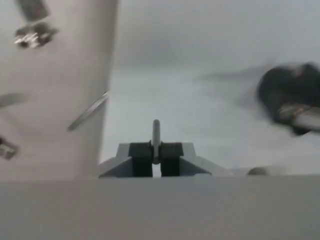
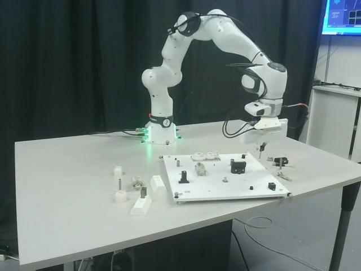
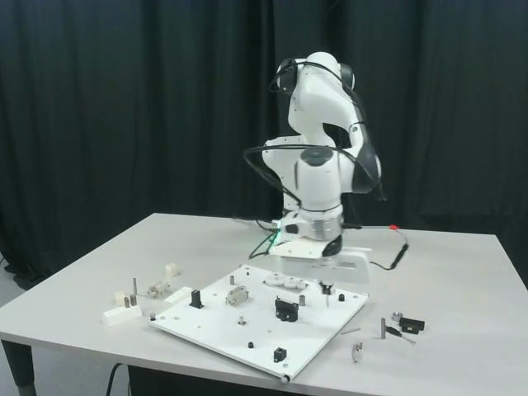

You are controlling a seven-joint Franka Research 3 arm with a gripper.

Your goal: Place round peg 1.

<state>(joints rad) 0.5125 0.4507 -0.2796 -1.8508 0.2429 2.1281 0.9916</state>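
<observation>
Desk (image 2: pixel 67 169): grey, it carries the white board (image 2: pixel 225 186).
White board: the landmark; the pincer hangs above its far corner on the arm's side, near the edge.
Pincer (image 1: pixel 156 160): its black pads are pressed on the round peg (image 1: pixel 156 132).
Round peg: thin and grey, long axis pointing down toward the board, not yet seated, I judge.

In the wrist view, a black part (image 1: pixel 292 102) at the right edge is blurred and cut off. Small metal pieces (image 1: pixel 32 35) at the upper left are blurred beyond identification.
</observation>
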